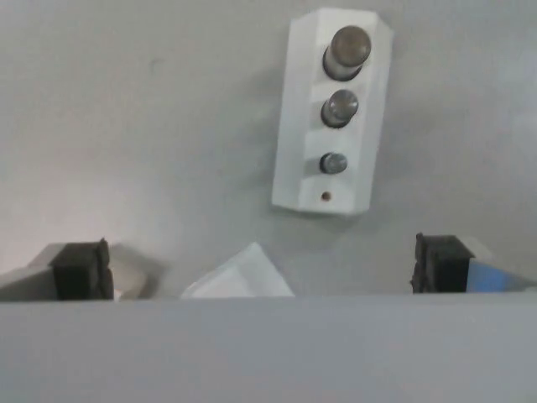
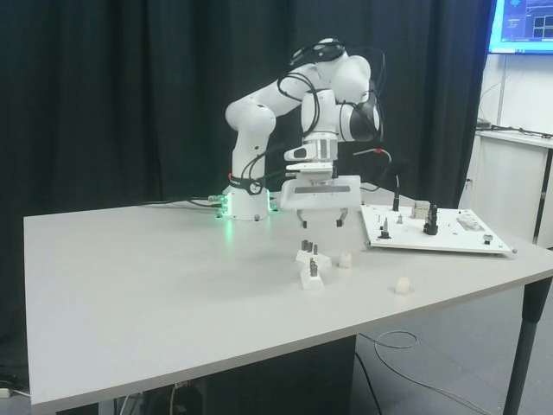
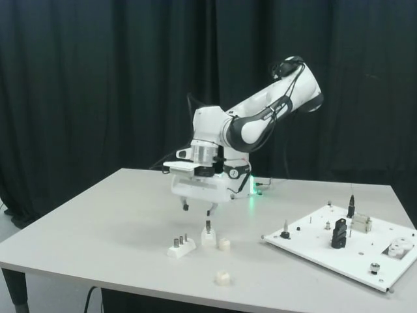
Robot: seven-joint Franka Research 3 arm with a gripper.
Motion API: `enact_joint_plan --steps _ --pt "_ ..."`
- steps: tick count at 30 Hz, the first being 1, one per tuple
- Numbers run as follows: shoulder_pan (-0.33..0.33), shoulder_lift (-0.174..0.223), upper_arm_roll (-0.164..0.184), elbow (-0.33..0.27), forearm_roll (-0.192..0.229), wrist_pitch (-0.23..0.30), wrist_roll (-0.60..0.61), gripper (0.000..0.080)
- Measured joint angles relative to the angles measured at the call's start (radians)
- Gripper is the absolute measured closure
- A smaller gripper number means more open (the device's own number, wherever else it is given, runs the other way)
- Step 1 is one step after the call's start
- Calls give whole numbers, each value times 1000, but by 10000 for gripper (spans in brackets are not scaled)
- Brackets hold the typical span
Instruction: Pick round peg 2.
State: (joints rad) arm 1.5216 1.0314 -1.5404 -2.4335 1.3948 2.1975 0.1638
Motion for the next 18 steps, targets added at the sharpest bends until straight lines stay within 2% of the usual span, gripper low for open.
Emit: enact_joint_plan --steps 5,12,18 --pt "-31 59 29 13 63 -14 -47 3" --pt "-74 149 55 33 153 -62 -92 3" --pt "-110 199 73 52 198 -83 -119 3"
